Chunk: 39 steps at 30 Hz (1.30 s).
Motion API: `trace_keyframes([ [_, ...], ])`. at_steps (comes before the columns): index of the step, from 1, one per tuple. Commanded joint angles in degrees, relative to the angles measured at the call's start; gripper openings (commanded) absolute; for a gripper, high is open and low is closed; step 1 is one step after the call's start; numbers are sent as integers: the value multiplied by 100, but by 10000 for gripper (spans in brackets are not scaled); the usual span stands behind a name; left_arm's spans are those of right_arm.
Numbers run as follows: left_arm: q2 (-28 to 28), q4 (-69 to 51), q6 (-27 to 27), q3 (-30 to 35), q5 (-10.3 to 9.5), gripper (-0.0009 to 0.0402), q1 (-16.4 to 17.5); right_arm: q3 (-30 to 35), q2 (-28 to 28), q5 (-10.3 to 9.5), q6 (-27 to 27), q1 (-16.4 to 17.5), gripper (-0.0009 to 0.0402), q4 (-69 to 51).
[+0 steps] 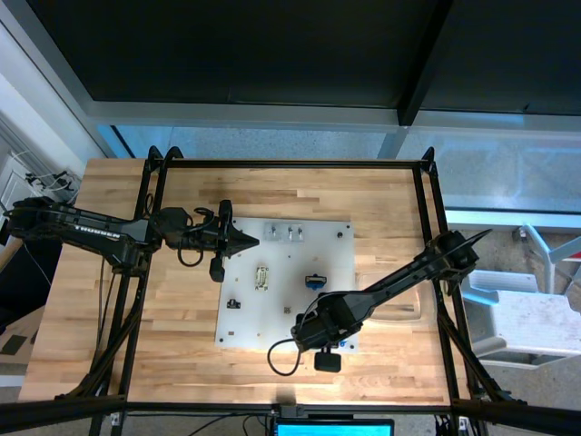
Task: Pick the M12 fastener and fasten on the M12 threads
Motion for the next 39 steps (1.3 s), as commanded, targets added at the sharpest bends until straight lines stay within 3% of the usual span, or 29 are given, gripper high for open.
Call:
trace_keyframes([
  [1,0,2,0,0,0,0,2,2,-39,398,13,-2,0,-74],
  [4,0,2,0,0,0,0,2,-2,-39,695,13,-2,0,-114],
  [7,0,2,0,0,0,0,2,-2,-4,802,24,-4,0,-105],
  [13,0,0,0,0,0,0,2,-2,151,756,72,2,0,-35],
  [17,0,2,0,0,0,0,2,2,146,605,170,2,0,57],
  [18,0,2,0,0,0,0,2,15,138,448,166,2,0,55],
  [19,0,2,0,0,0,0,2,28,138,160,157,2,0,57],
  [22,0,2,0,0,0,0,2,46,138,-894,-37,2,0,85],
  [24,0,2,0,0,0,0,0,46,127,-1198,-136,0,0,70],
  [31,0,2,-2,0,0,0,0,44,105,-1019,-142,2,0,13],
  [35,0,2,0,0,0,0,2,44,50,-476,-131,-2,0,9],
  [39,0,2,0,0,0,0,0,44,-9,284,-116,-7,0,-11],
])
